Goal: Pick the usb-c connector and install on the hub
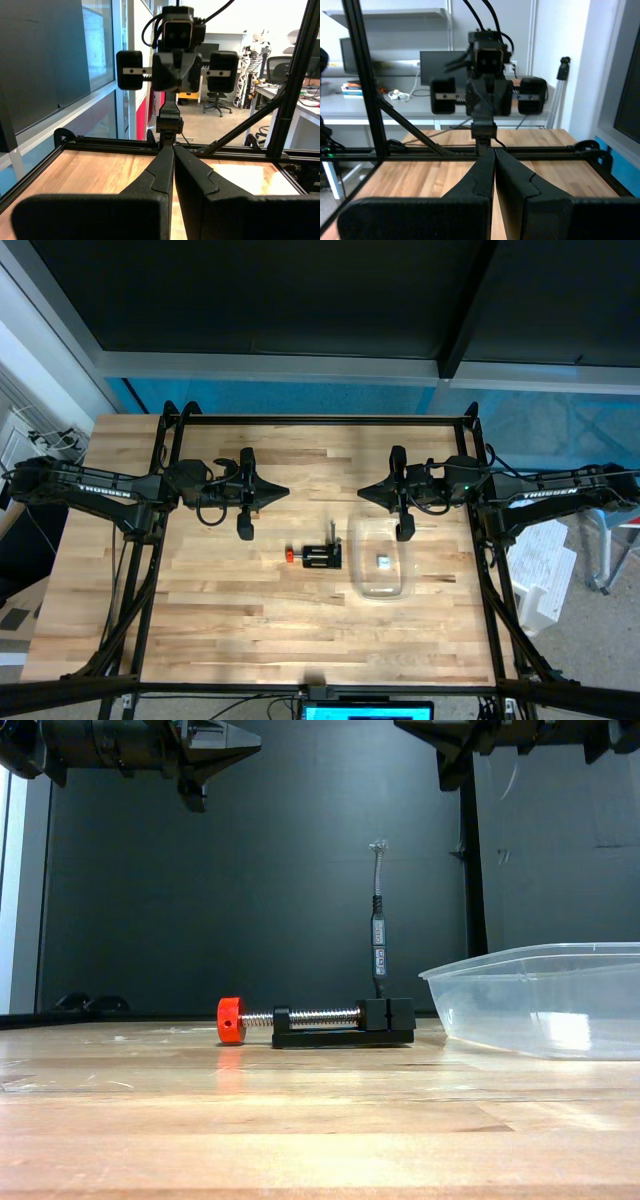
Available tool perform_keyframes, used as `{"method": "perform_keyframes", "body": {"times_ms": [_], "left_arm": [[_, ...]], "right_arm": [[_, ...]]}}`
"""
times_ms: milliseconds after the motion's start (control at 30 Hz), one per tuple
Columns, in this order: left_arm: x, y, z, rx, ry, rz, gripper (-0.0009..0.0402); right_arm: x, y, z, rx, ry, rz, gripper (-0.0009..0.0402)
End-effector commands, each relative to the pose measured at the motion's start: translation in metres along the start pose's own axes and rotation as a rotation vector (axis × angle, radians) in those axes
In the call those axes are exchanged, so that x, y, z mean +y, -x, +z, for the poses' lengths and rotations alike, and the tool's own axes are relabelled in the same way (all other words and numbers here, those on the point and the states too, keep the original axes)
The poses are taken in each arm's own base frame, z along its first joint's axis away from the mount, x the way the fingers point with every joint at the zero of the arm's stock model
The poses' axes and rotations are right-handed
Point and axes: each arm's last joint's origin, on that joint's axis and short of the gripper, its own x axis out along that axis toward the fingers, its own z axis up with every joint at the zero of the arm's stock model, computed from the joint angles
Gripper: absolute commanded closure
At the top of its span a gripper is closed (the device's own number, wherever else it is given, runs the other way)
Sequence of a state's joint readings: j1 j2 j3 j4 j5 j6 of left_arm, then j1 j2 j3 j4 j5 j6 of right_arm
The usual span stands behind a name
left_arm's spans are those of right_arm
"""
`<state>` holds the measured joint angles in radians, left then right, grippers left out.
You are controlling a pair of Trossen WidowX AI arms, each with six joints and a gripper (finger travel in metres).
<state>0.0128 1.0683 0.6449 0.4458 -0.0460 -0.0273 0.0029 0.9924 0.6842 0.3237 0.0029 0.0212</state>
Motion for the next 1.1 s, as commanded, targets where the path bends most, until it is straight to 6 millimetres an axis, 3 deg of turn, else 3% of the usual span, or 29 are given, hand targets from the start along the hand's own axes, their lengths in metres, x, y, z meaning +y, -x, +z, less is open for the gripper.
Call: {"method": "perform_keyframes", "body": {"times_ms": [33,400,1100], "left_arm": [[0.0,0.0,0.0,0.0,0.0,0.0,0.0393],[0.0,0.0,0.0,-0.001,0.0,0.0,0.0393],[0.0,0.0,0.0,0.0,0.0,0.0,0.0393]], "right_arm": [[-0.001,0.003,-0.004,0.004,0.0,0.001,0.0393],[-0.001,0.007,-0.019,0.01,-0.026,0.0,0.0393],[0.0,0.007,-0.02,0.025,-0.024,0.043,0.0393]]}}
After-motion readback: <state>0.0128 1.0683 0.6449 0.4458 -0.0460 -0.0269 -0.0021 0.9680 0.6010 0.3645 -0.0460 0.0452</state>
